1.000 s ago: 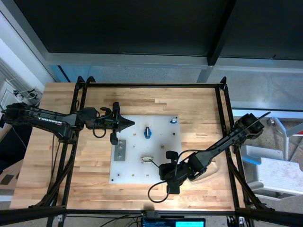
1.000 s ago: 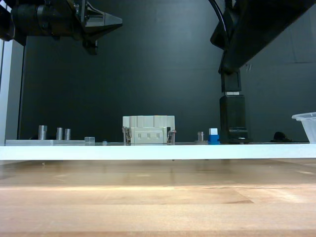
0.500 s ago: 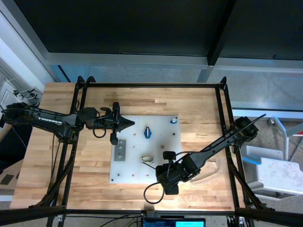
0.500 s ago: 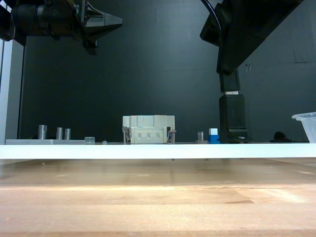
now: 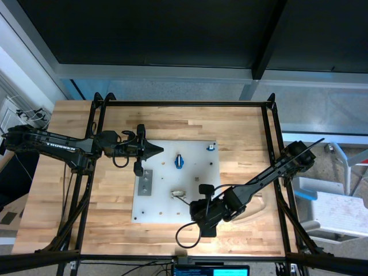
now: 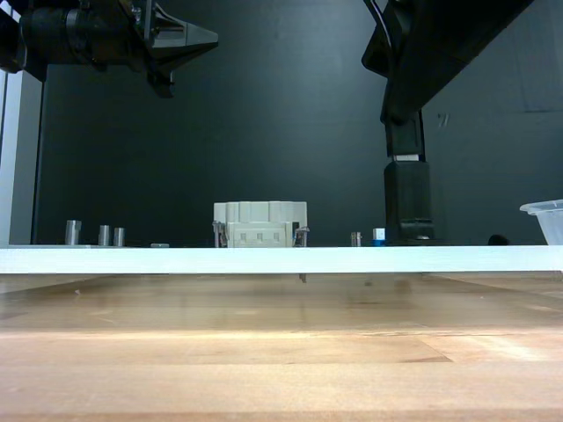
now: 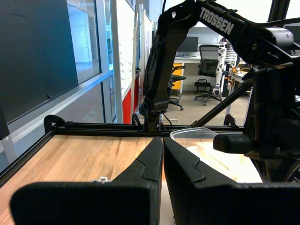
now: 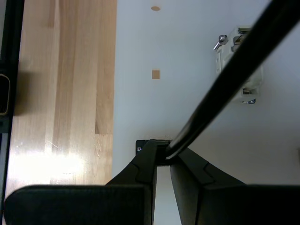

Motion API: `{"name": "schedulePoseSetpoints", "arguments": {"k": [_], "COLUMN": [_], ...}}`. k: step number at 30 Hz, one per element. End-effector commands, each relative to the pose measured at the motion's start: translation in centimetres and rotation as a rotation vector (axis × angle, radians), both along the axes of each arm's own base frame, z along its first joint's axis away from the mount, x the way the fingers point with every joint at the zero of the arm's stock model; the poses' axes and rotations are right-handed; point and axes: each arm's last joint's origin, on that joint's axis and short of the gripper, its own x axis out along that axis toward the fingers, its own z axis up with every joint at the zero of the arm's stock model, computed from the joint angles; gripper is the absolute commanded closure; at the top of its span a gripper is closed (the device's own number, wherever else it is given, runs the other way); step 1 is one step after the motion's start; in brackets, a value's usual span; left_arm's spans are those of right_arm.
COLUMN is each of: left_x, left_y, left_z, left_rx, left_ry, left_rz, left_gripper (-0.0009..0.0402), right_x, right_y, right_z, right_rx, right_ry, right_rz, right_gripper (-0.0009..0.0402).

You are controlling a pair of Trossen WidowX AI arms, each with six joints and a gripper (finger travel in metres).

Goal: Remove the USB connector from the USB hub and place in the container

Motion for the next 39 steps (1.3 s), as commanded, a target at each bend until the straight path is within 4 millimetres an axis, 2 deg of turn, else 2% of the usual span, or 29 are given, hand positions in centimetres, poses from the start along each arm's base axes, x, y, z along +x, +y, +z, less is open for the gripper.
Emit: {"name": "schedulePoseSetpoints", "arguments": {"k": [1,9,21,28,39], "left_x": [0.0,0.0,0.0,0.0,0.0], "left_y": [0.0,0.0,0.0,0.0,0.0], "left_z": [0.0,0.0,0.0,0.0,0.0], "left_rx": [0.0,0.0,0.0,0.0,0.0], "left_ry": [0.0,0.0,-0.001,-0.001,0.0], "left_rz": [0.0,0.0,0.0,0.0,0.0], "left_gripper": [0.0392,0.0392,0.0392,0.0392,0.0392], "right_x": [-0.6,-1.6,-3.5,-5.5,-9.5], "right_y": [0.0,0.1,-0.4,-0.3,-0.7], "right_z": [-0.2,0.0,2.3,3.0,2.4], "right_rx": [0.002,-0.01,0.03,0.04,0.083], "right_ry": [-0.028,-0.071,-0.065,-0.05,-0.012], "right_rz": [-0.012,-0.028,0.001,0.005,-0.029], "right_gripper": [0.0393,0.0393,0.0393,0.0393,0.0393]}}
